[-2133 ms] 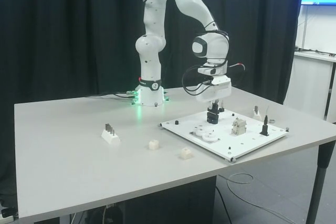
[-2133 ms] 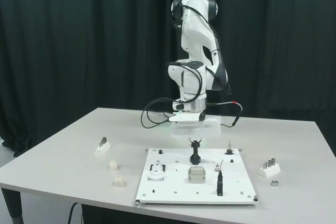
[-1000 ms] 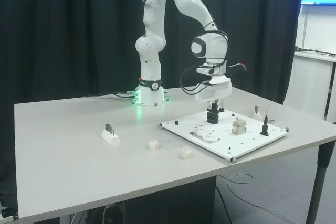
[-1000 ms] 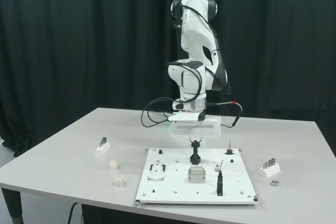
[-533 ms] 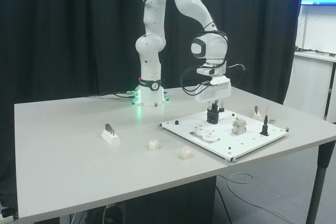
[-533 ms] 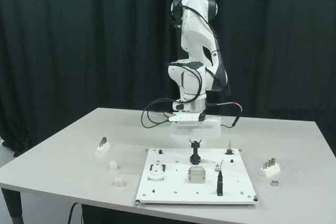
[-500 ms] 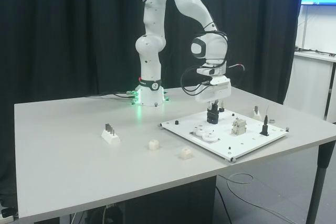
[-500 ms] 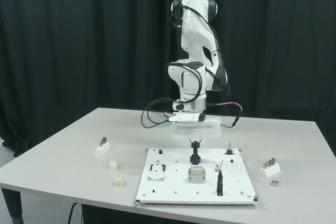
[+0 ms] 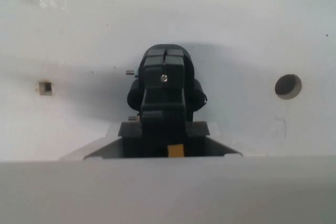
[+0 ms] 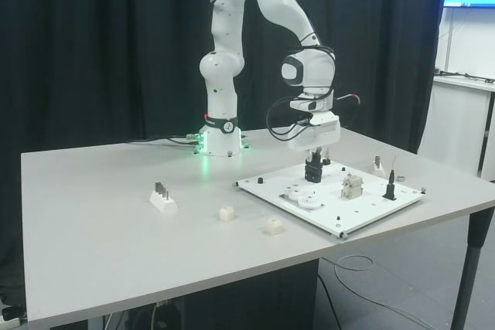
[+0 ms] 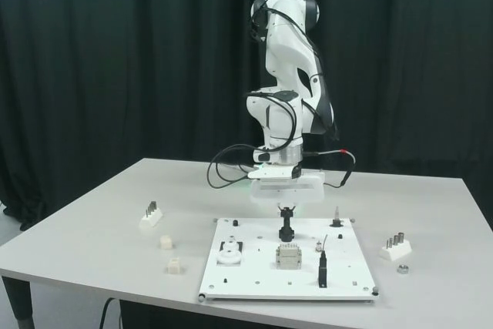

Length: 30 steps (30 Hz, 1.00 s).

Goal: Insert D-SUB.

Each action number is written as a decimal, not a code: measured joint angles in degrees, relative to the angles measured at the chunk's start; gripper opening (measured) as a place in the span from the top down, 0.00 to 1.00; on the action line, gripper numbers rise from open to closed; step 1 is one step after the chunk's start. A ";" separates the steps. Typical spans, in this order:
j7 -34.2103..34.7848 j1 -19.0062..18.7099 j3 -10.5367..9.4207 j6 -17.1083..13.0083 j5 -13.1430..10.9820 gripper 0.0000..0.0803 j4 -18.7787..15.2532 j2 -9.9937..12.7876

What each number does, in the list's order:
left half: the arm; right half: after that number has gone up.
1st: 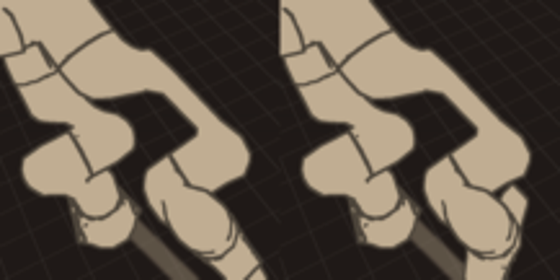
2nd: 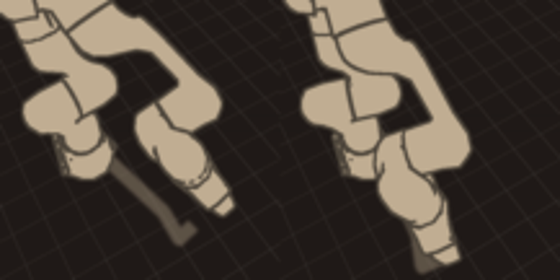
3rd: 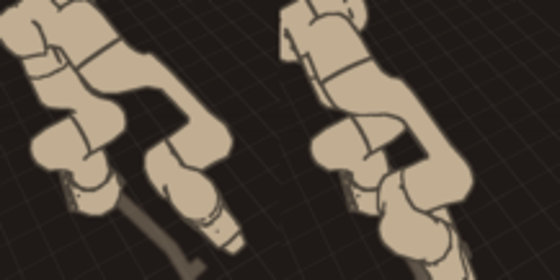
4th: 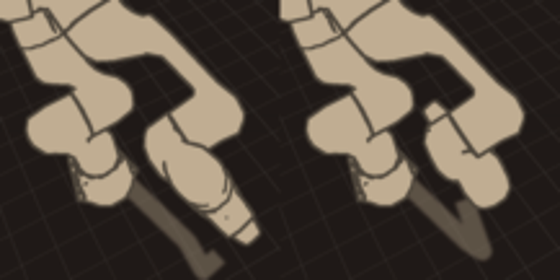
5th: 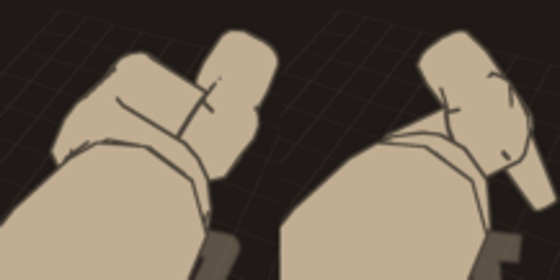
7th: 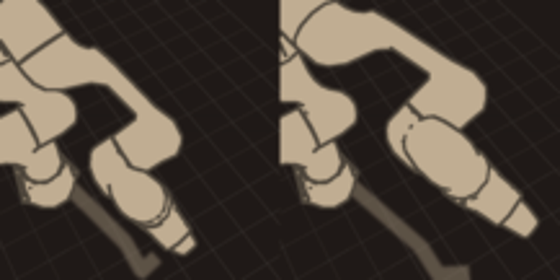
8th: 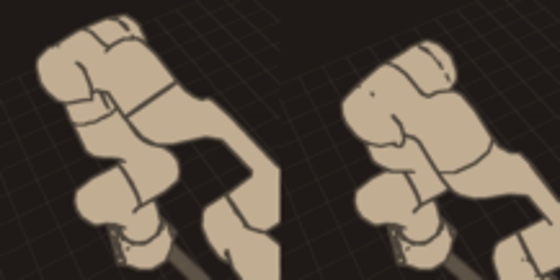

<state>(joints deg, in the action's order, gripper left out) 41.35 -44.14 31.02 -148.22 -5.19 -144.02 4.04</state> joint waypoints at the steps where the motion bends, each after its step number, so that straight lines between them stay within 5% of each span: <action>1: 0.00 0.00 0.00 0.00 0.00 0.81 0.00 0.00; 12: 0.00 -0.08 -0.14 0.18 0.00 0.81 0.24 -0.54; 13: 0.00 -0.10 -0.17 0.28 0.00 0.61 0.29 -0.71; 18: 0.00 -0.11 -0.34 0.85 0.02 0.61 0.43 -1.80; 19: 0.00 -0.12 -0.35 1.03 0.04 0.17 0.45 -1.99; 24: 0.00 -0.11 -0.37 1.61 0.18 0.17 0.62 -2.68; 25: 0.00 -0.11 -0.37 1.66 0.21 0.04 0.65 -2.77; 30: 0.00 -0.09 -0.36 2.08 0.28 0.04 0.74 -3.14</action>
<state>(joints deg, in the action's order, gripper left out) 41.35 -44.23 30.66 -146.14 -4.91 -143.29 0.90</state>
